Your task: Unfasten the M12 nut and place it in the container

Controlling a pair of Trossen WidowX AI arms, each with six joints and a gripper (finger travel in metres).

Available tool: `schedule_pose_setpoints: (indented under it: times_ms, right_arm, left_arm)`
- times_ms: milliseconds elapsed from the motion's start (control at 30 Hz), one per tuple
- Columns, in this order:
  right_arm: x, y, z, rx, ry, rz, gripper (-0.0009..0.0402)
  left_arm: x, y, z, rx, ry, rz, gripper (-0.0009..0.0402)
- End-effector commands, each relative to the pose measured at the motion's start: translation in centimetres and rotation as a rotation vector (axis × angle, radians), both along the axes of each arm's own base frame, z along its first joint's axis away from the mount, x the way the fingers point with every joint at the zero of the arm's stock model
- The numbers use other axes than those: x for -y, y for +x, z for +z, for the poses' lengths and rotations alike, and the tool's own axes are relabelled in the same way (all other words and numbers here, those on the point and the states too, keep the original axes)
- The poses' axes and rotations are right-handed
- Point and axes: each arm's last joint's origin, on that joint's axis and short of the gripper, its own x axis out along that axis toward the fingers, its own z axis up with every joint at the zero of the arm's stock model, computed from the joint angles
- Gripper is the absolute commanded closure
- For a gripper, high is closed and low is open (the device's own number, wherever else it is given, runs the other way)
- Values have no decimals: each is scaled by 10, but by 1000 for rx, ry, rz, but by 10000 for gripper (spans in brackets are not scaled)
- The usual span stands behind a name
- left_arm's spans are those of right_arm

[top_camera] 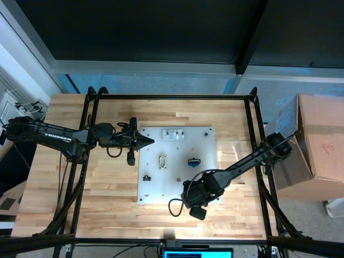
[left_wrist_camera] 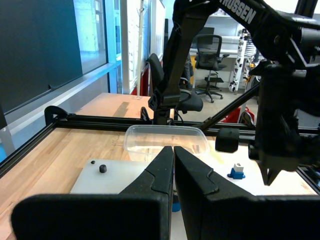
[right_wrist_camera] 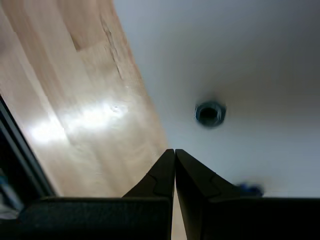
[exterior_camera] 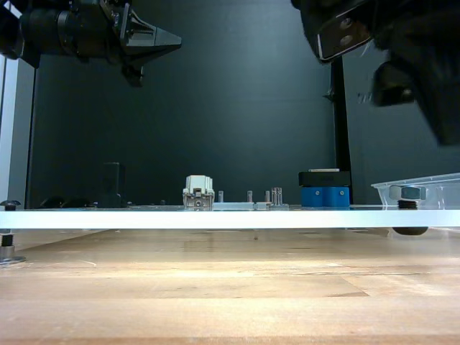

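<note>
M12 nut point(exterior_camera: 410, 192) — on its stud point(exterior_camera: 408, 205). A sliver of black rib shows beneath it in the low view, so it is judged not run fully down. It is not in the container point(top_camera: 173, 134), which sits at 12 o'clock on the white board point(top_camera: 161, 188) in the high view

Right gripper point(right_wrist_camera: 175, 152): fingers pressed together with nothing between them, hovering over the board's 5 o'clock corner, the nut just beyond its tips

Left gripper point(top_camera: 147, 141): likewise closed and empty, raised at the board's 9 o'clock edge, well apart from the nut

Handling, judged: small, rigid steel, light and smooth — liable to slip if pinched on its corners. Best taken from above across two opposite flats. The threads will hold it until it is turned off, so a straight pull should not free it
</note>
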Motion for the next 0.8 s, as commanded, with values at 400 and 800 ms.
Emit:
schedule_pose_setpoints:
  times_ms: [400, 800]
  right_arm:
    - [6, 7, -5, 40, -99, -316, 219]
    - [6, 13, -24, 16, -126, -87, 160]
  left_arm:
    - [0, 0, 0, 1, 0, 0, 393]
    - [0, 0, 0, 1, 0, 0, 393]
